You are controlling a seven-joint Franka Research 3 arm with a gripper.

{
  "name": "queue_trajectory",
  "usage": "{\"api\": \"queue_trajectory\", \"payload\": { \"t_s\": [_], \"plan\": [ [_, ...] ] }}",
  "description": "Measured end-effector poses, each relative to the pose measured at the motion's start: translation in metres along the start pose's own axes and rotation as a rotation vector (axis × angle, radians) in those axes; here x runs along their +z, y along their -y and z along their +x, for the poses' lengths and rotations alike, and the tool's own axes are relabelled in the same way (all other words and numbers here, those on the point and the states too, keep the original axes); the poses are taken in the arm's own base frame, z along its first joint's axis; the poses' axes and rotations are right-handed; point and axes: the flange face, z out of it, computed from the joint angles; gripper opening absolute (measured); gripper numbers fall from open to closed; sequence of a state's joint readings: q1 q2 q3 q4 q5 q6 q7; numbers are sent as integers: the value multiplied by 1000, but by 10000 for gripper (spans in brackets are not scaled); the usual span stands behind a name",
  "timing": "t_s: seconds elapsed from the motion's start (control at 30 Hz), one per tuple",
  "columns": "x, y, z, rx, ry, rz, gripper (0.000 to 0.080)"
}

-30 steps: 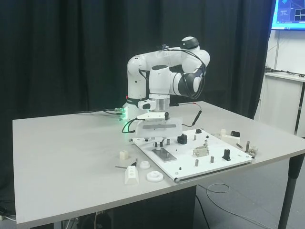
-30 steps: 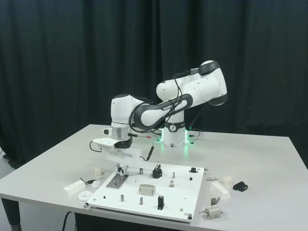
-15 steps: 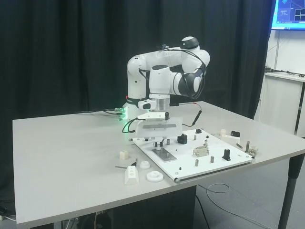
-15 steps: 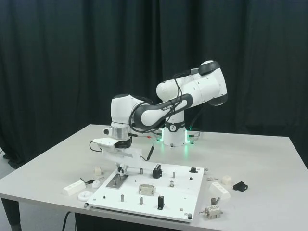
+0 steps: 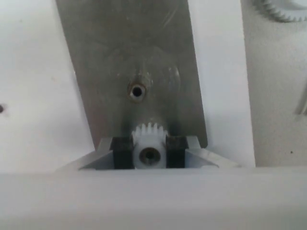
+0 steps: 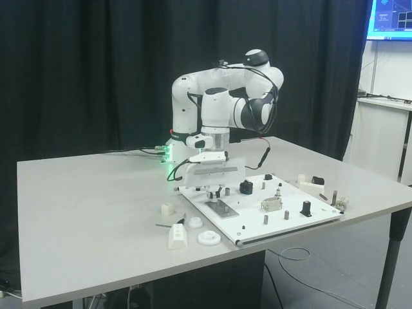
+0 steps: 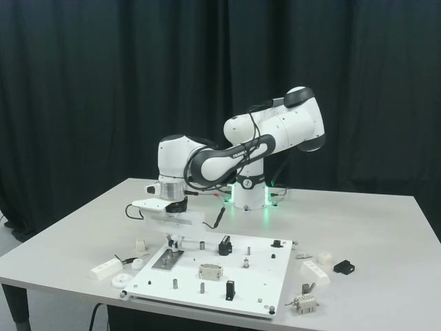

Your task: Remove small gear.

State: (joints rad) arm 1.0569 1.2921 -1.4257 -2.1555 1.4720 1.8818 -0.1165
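Already the small gear [image 5: 149, 146] is clamped between the two black pads [image 5: 122, 151] of the gripper [image 5: 149, 152], teeth outward and bore facing the wrist camera, so its axis is lined up with the gripper's own downward axis. It is held just above the grey metal plate [image 5: 110, 57], offset from the plate's hole [image 5: 137, 90], which is seen bare. In the room views the gripper [image 7: 175, 243] is seen over that plate [image 7: 165, 260] near the white board's [image 7: 262, 283] corner closest to the loose gears on the tabletop. A straight lift is judged sufficient; carrying toward the tabletop edge beyond the board would follow.
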Motion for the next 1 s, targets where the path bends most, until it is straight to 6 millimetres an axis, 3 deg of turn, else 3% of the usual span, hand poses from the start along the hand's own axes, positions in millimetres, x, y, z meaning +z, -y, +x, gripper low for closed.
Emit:
{"api": "queue_trajectory", "payload": {
  "t_s": [0.37,0.67,1.0],
  "plan": [
    [-1,1,3,-23,17,-4,136],
    [-2,1,4,90,24,-3,136],
    [-1,2,4,45,25,-11,136]
  ]
}}
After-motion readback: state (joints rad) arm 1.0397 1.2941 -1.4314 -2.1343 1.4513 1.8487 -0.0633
